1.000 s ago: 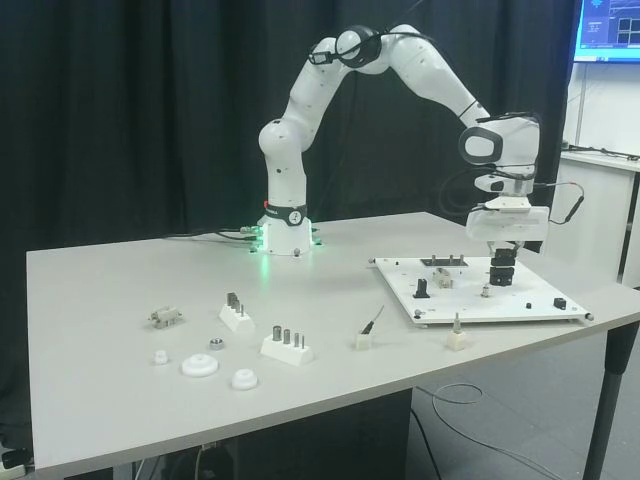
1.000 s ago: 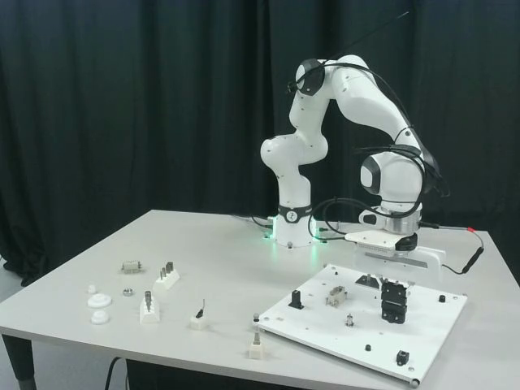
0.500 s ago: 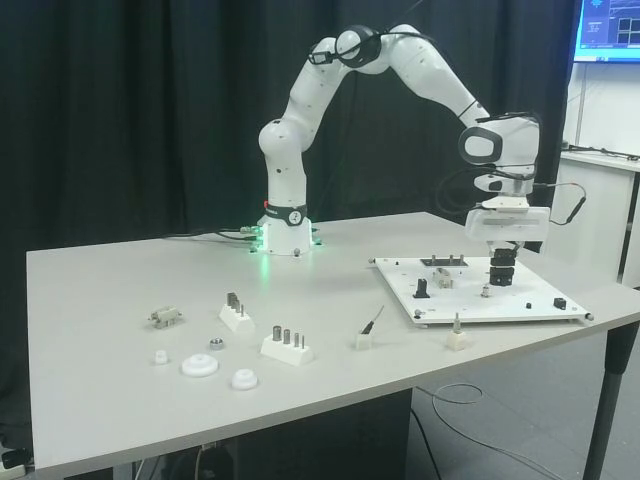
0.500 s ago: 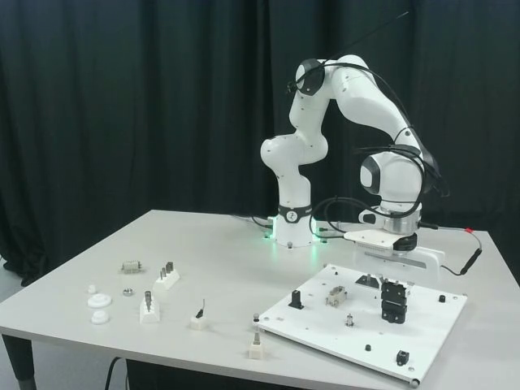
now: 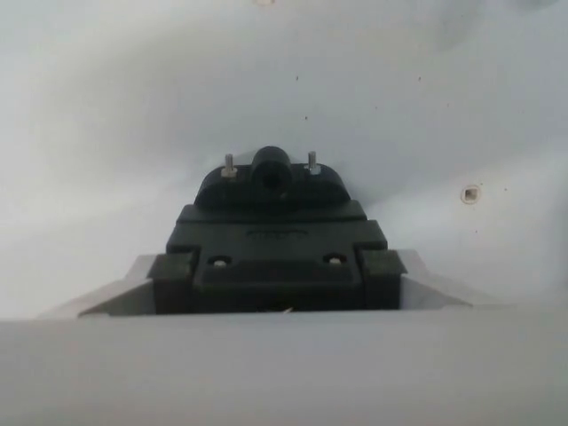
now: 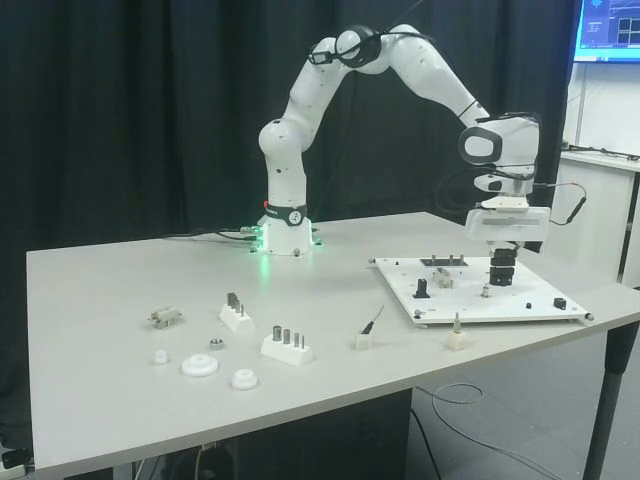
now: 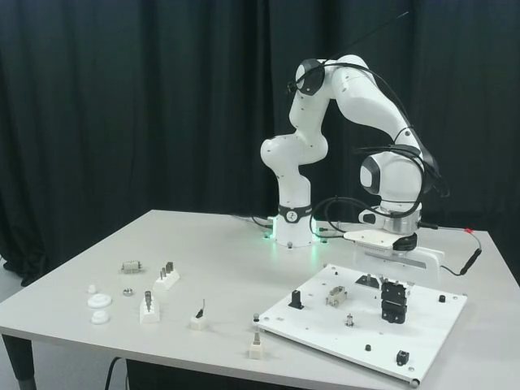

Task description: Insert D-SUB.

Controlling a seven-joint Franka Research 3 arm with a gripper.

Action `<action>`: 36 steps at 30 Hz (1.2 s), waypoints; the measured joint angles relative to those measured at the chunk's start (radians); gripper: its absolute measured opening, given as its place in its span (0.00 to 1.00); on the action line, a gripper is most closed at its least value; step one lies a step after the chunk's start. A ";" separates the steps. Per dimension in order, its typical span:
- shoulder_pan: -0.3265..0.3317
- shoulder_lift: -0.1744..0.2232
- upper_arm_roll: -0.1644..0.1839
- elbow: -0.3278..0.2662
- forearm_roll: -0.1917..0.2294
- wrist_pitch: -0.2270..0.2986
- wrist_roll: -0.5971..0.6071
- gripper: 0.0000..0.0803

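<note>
White board, black D-SUB, lettering unreadable.

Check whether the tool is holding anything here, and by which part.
The tool grips a black plastic D-SUB connector by its two flat side faces, one finger on each, low over the white assembly board.

D-SUB: matt black plastic, metal screws. Board: smooth white. Table: matt grey.

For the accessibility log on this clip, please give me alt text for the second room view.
A white robot arm reaches down over a white board on a grey table, its gripper holding a black D-SUB connector at the board's surface. Small white holders with parts stand on the table apart from the board.
</note>
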 joint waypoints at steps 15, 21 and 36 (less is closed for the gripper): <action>0.001 -0.002 0.000 -0.006 0.000 0.017 -0.030 0.48; 0.002 -0.003 0.000 -0.008 0.000 0.017 -0.037 0.48; 0.002 -0.005 0.000 -0.010 -0.001 0.017 -0.043 0.48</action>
